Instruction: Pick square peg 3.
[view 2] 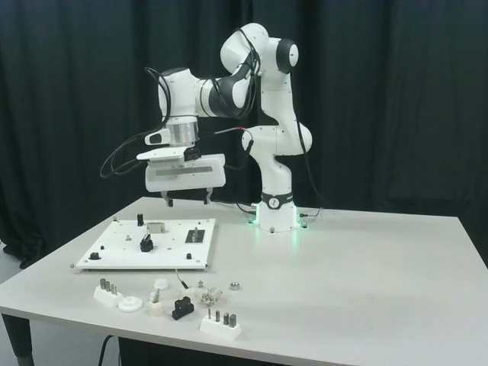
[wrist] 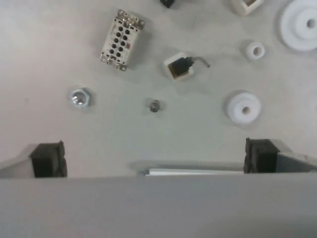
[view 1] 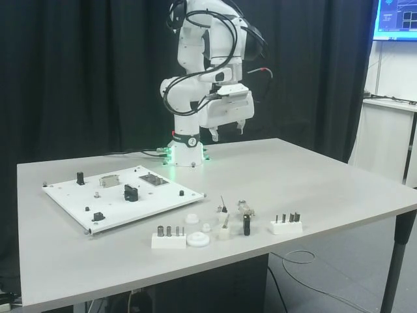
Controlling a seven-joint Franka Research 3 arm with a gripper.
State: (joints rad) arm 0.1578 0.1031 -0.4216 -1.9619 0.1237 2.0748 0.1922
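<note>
Arm: the white arm (view 2: pixel 259 84) stands on its base at the far side of the grey table (view 1: pixel 313 176) and reaches out, its wrist pointing down.
Gripper: the gripper (view 1: pixel 227 133) hangs high above the table, well clear of every part; in the wrist view (wrist: pixel 153 157) the two black pads (wrist: pixel 48 158) are set wide apart with nothing between them, so the hand is open and empty.
Peg holders: two small white blocks with upright pegs stand along the near edge of the table. One holder (view 1: pixel 168 238) sits near the left end of the row of loose parts, the other holder (view 1: pixel 287 225) at its right end. The pegs are too small to tell which one is square peg 3, or which block carries it.
Board: a white board (view 1: pixel 120 195) with several black and grey fittings lies on the left part of the table, behind the left holder.
Loose parts: between the two holders lie a white gear (view 1: pixel 197 239), a smaller white ring (view 1: pixel 192 220) and a black piece (view 1: pixel 247 224).
Under the wrist camera: a multi-pin connector (wrist: pixel 121 39), a metal nut (wrist: pixel 80 97), a small screw (wrist: pixel 154 105), a white square socket (wrist: pixel 179 66), a white gear wheel (wrist: pixel 242 106) and a large white gear (wrist: pixel 299 25) at the picture's edge, all lying apart on the table.
</note>
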